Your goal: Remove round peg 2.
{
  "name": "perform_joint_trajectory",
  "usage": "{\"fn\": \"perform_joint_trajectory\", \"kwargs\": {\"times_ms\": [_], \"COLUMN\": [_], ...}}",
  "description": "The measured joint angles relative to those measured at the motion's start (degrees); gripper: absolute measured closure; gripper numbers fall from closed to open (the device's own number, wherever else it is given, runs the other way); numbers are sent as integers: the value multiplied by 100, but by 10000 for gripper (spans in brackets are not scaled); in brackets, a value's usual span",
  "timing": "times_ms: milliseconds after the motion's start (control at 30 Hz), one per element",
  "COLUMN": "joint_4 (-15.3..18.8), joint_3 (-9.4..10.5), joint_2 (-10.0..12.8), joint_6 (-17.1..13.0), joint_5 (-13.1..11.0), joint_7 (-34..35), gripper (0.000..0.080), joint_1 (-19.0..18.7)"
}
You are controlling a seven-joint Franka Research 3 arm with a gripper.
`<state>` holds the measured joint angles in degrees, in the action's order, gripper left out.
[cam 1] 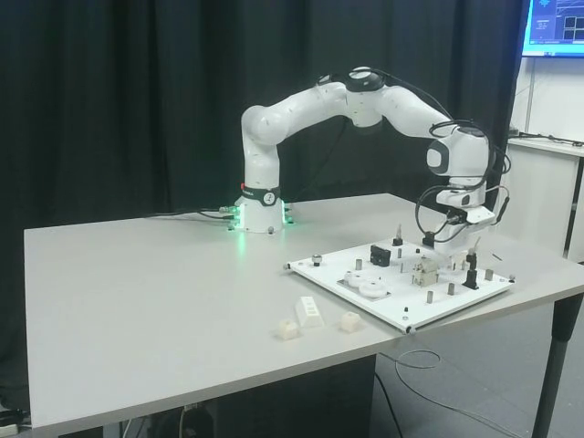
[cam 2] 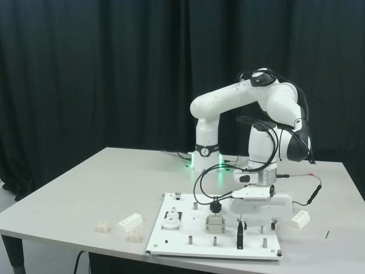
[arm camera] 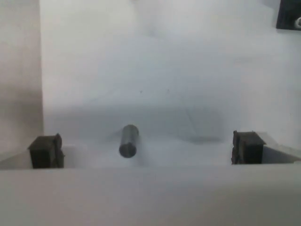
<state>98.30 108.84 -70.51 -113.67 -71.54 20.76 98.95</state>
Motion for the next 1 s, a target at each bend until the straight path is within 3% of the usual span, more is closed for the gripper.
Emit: {"fn": "perform_joint_trajectory", "kwargs": {"times_ms": [567, 600, 767, 800, 1000], "joint_4": [-10, -14, -73, -88, -158], "joint_3": [125, 127, 153, 157, 176], "joint_2": [-11, -10, -5, -4, -4], "joint_6": [-56, -55, -41, -34, -9], "joint_5": [0, -4, -39, -40, -39], "joint_7": [-30, -30, -34, -34, -27], "gripper": [27, 360, 360, 522, 522], "joint_1": [127, 130, 127, 127, 126]}}
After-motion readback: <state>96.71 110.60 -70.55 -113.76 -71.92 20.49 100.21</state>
